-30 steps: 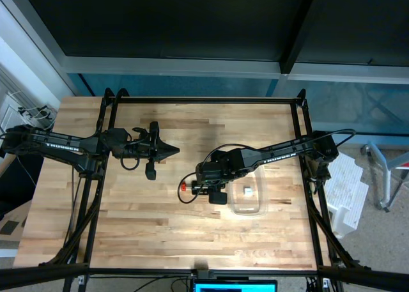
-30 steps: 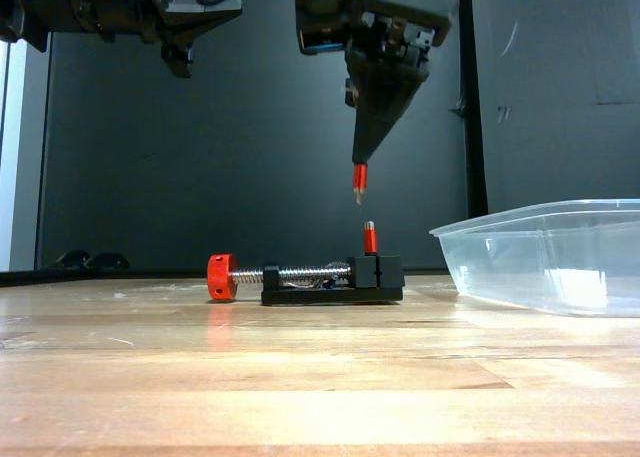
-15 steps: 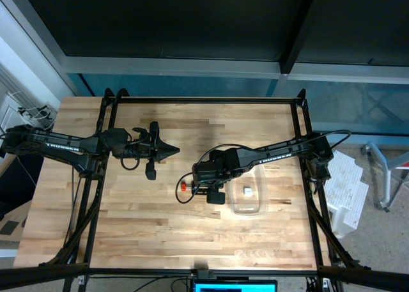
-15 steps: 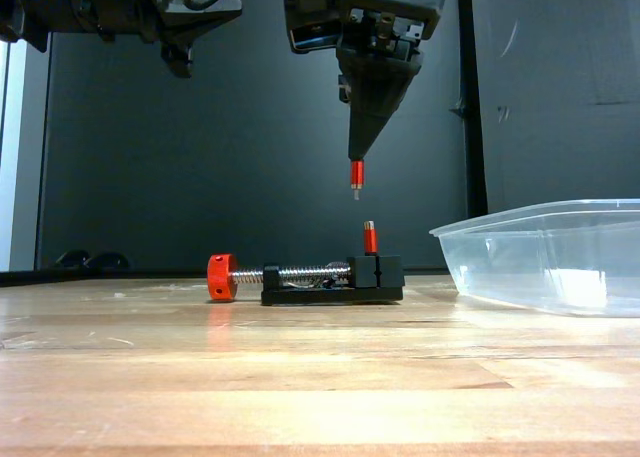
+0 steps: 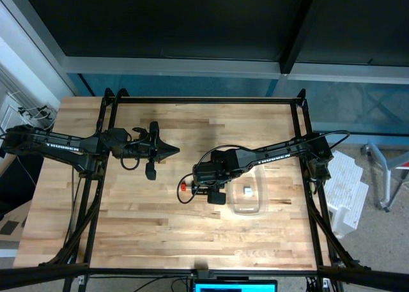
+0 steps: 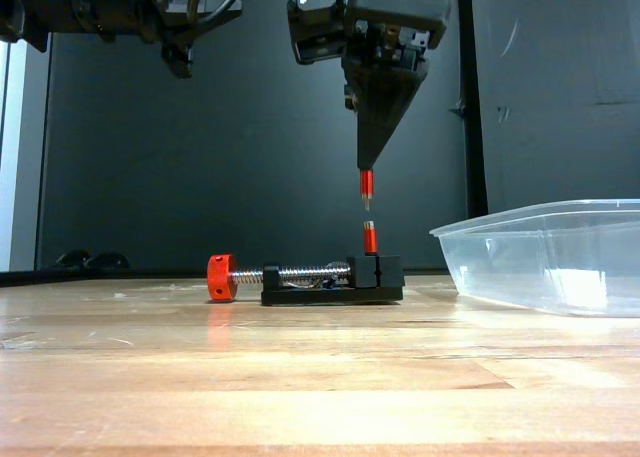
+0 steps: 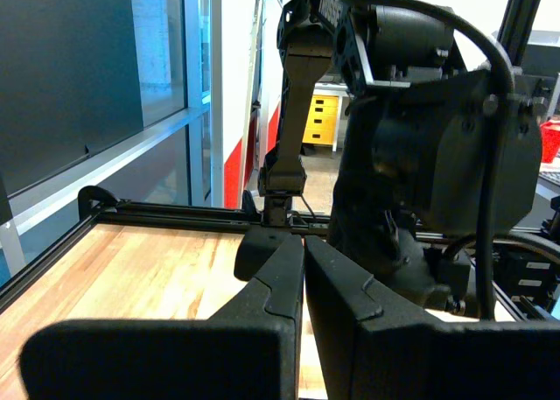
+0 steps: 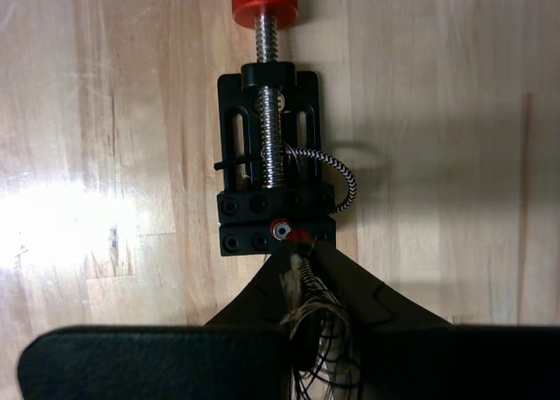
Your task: Pick the rca connector and install on the hub
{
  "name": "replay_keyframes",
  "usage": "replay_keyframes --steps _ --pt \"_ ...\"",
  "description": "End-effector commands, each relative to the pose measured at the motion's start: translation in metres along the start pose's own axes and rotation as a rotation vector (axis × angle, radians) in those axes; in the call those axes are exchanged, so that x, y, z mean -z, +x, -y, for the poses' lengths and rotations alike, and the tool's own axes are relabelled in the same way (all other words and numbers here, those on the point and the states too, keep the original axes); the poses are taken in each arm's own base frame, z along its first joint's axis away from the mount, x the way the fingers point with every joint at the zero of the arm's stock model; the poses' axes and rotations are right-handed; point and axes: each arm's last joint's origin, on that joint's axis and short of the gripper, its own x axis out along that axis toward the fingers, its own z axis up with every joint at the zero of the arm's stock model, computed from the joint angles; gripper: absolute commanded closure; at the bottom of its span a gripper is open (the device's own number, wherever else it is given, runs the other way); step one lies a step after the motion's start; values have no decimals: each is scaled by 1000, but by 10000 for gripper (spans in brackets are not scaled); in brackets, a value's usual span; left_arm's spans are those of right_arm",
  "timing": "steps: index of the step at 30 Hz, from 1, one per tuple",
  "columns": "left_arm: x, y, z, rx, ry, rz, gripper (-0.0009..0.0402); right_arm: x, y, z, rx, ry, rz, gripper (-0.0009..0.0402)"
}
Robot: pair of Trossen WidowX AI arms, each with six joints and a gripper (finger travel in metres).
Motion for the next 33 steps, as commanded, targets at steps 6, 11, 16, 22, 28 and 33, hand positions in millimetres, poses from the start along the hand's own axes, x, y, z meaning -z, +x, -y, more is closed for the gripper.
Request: replay_keyframes --steps 6,11,16,22,28,33 --pt "0 0 0 0 0 0 393 2 7 -2 -23 9 5 393" --pt "0 0 0 0 0 1 393 3 9 -2 -20 9 -4 393" --pt "0 0 0 0 0 1 393 3 9 -2 -19 10 -4 393" --pt "0 0 0 0 0 1 393 3 10 -2 -20 10 1 393" --pt "0 0 0 0 0 0 393 5 20 -3 -30 12 18 393" --pt "0 0 0 0 0 1 393 9 29 -3 -28 16 13 393"
